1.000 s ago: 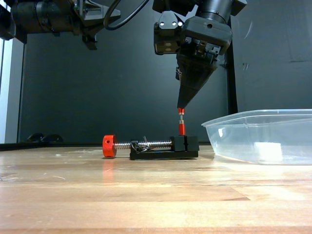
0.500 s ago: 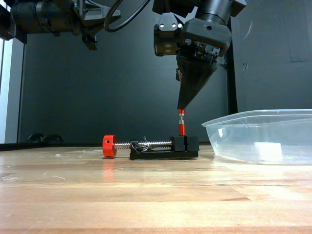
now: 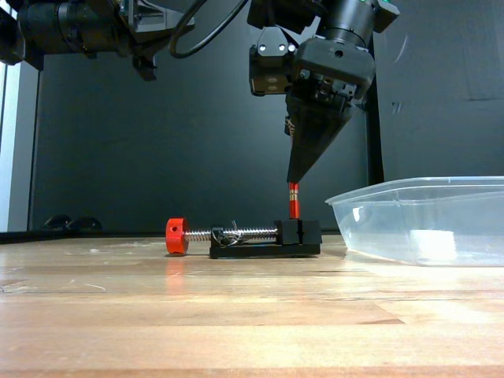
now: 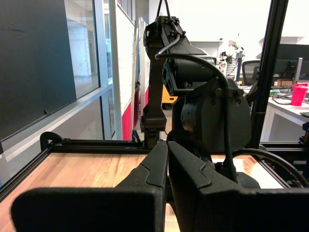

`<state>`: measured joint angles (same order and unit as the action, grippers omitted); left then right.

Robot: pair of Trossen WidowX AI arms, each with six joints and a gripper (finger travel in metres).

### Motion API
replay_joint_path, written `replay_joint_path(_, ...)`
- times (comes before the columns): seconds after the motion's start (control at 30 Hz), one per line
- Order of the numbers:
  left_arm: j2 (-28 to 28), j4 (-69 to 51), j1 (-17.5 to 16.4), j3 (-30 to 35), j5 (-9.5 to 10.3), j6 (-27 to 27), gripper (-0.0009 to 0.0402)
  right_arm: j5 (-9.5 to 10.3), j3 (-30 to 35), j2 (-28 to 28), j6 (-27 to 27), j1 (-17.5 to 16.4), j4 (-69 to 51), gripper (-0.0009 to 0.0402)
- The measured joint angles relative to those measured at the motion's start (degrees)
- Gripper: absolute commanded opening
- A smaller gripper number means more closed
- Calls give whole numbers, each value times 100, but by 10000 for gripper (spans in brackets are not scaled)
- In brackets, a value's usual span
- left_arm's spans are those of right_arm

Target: Pick the RCA connector and install on taskboard

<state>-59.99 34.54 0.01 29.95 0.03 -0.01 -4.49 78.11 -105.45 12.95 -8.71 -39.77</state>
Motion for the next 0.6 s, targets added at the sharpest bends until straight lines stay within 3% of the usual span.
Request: replay_joint_path(0.6,0,0,0,-2,0,0,0,-11,-116,-68,-2,0,190,0)
